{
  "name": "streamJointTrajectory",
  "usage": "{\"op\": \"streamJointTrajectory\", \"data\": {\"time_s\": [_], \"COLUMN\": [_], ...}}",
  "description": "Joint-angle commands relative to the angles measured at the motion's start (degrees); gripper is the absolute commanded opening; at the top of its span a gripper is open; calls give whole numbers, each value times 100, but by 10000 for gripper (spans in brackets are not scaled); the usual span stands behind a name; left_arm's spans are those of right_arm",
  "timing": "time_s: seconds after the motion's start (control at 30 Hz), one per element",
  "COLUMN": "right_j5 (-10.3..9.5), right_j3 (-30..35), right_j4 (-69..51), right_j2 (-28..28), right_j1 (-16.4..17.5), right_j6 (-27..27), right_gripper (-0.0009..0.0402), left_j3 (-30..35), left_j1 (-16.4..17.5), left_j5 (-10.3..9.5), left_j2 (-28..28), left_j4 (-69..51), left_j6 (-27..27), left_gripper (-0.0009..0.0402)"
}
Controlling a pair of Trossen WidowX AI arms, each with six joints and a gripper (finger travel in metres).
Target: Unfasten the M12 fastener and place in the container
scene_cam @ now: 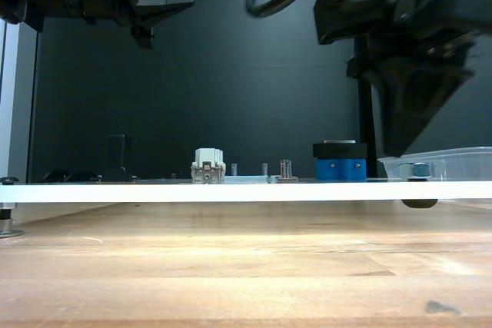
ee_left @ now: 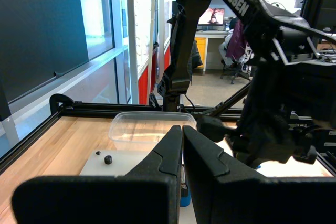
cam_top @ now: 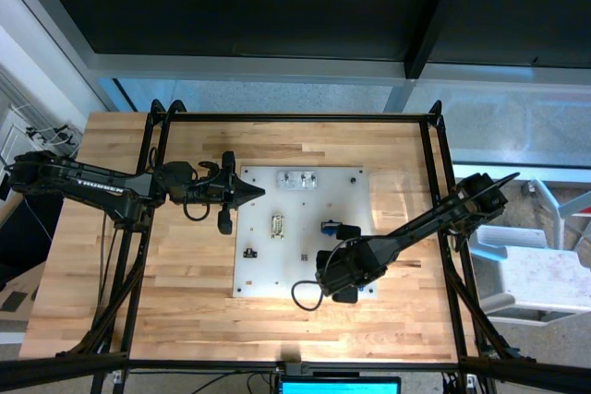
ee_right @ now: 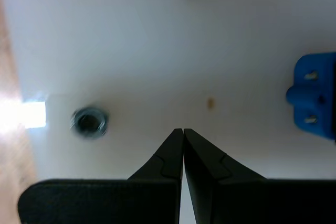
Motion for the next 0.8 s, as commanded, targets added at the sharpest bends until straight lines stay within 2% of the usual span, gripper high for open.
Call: {"op": "streamJointTrajectory", "data": {"time_s": [0.03, 0.07, 0.27, 0.3, 0.33, 0.8], "right_j5": [-186, -350, -1663, -1847, -1950, -1967], "right_j3": [149, 203, 476, 487, 483, 284], "right_j4": [-125, -138, -118, -94, -70, 455], "right_j2": [-37, -39, -63, -63, -63, 428], "right_j1": [-7, -9, -9, -9, -7, -22], "right_j6": [-9, -31, -212, -256, -308, -374], "right_gripper": [0, 0, 0, 0, 0, 0], "left_j3": [2, 2, 2, 2, 2, 2], "left_j1": [0, 0, 0, 2, 0, 0], "left_j5": [2, 2, 2, 2, 2, 2], "left_j2": [0, 0, 0, 0, 0, 0], "left_j4": [2, 2, 7, 4, 2, 4], "left_j6": [2, 2, 2, 2, 2, 2], "left_gripper": [0, 0, 0, 0, 0, 0]}}
